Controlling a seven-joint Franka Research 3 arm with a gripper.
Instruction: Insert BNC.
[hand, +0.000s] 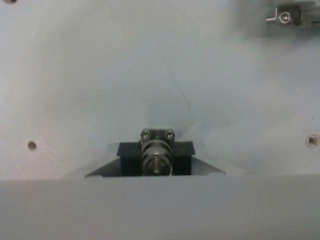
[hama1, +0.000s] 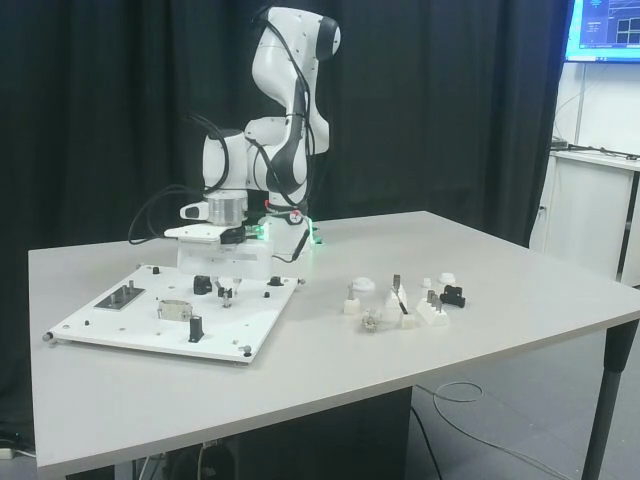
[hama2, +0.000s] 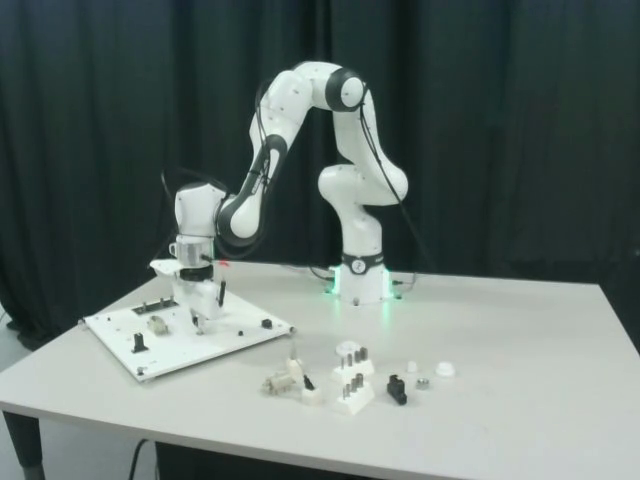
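pincer (hand: 157, 167) pinching round metal bnc plug (hand: 156, 159) above flat white board (hama1: 170, 318), smooth grey desk (hama1: 400, 360), black curtain (hama2: 500, 130) behind

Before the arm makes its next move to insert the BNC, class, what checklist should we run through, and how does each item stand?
1. BNC connector held in the tool: ok, black fingers flank it on both sides.
2. Tool over the white board: ok.
3. Connector lined up with the screwed flange: cannot tell, they overlap in the wrist view.
4. Connector seated: cannot tell.
5. Loose parts away from the board: ok, they lie apart on the grey table.
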